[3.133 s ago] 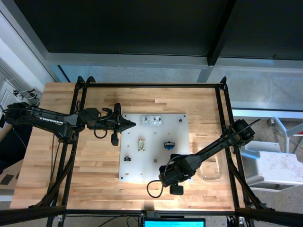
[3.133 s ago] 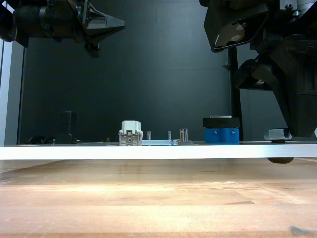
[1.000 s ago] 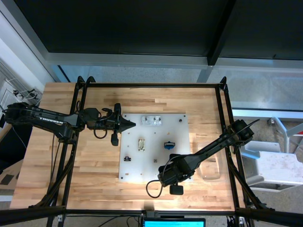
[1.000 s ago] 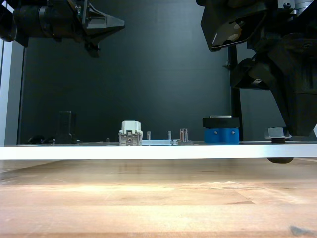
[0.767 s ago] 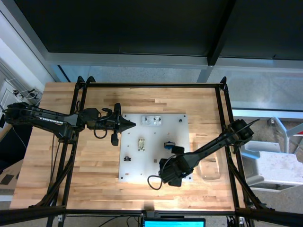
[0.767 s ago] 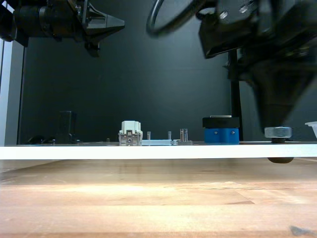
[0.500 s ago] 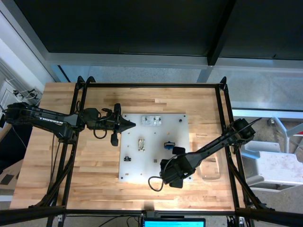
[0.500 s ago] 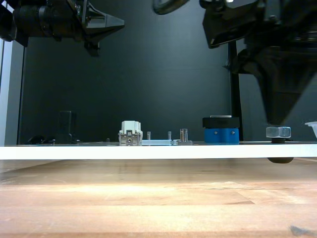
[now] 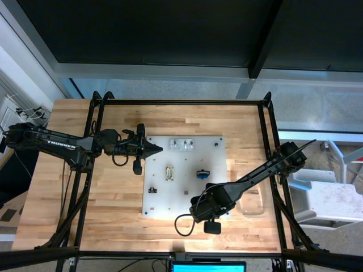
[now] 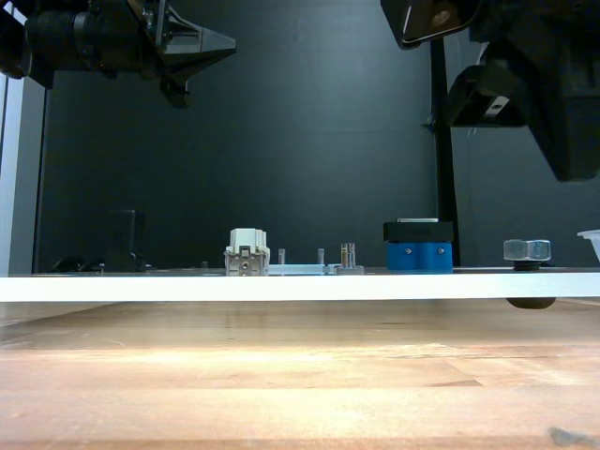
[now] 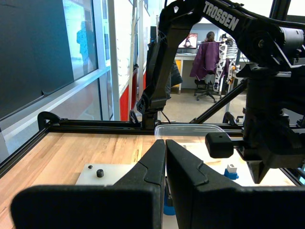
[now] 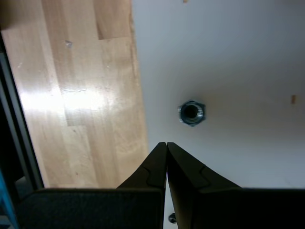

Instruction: Unfasten the M12 fastener and place in the container

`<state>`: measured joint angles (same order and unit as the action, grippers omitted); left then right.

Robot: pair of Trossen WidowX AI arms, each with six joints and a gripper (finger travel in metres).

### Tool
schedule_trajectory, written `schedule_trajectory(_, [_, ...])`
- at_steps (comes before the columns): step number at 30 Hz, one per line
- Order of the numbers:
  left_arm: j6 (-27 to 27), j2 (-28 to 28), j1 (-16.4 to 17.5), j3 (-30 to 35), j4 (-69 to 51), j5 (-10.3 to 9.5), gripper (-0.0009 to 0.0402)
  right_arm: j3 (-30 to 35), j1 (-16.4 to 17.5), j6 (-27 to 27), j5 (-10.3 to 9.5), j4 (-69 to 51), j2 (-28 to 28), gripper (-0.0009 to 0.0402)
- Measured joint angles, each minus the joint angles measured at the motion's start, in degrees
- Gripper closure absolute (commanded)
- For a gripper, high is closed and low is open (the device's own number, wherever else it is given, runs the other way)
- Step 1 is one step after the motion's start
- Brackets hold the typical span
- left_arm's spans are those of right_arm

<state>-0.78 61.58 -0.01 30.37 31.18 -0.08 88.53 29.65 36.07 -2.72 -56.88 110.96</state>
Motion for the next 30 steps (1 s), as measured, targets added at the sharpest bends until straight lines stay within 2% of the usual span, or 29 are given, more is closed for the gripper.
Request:
schedule_trajectory(2, [0.0, 0.0, 0.0, 0.0, 0.0, 0.02, 0.0393, 0.0, 0.0, 3.6, 0.74, 0.1, 0.0, 0.0393])
schedule_trajectory(4, [0.0, 0.0, 0.0, 0.0, 0.0, 0.0, 0.0393, 0.0, 0.0, 11.6, 3.32, 0.1, 0.0, 0.0393])
schedule_trajectory(5, [0.0, 0.0, 0.0, 0.0, 0.0, 0.0, 0.0393, 0.0, 0.0, 15.8, 3.87, 0.2, 0.0, 0.0393])
schedule_trajectory(8, [0.0, 0.0, 0.0, 0.0, 0.0, 0.0, 0.0393, 0.0, -0.1, 25.2, 4.17, 0.6, 0.0, 0.0379])
schedule_trajectory(14, [0.0, 0.0, 0.0, 0.0, 0.0, 0.0, 0.0393, 0.3, 0.0, 30.2, 4.22, 1.2, 0.1, 0.0288])
schedule_trajectory(18, [0.0, 0.0, 0.0, 0.0, 0.0, 0.0, 0.0393, 1.0, -0.2, 35.4, 6.23, -0.1, 0.1, 0.0219])
schedule_trajectory(22, [0.0, 0.0, 0.0, 0.0, 0.0, 0.0, 0.0393, 1.1, -0.7, 38.5, 6.14, -0.2, 1.1, 0.0167])
schedule_trajectory(26, [0.0, 0.0, 0.0, 0.0, 0.0, 0.0, 0.0393, 1.1, -1.0, 39.1, 5.57, 1.1, 3.5, 0.0143])
schedule_trajectory(30, [0.0, 0.0, 0.0, 0.0, 0.0, 0.0, 0.0393, 1.1, -1.0, 39.1, 4.5, 1.6, 5.3, 0.0143])
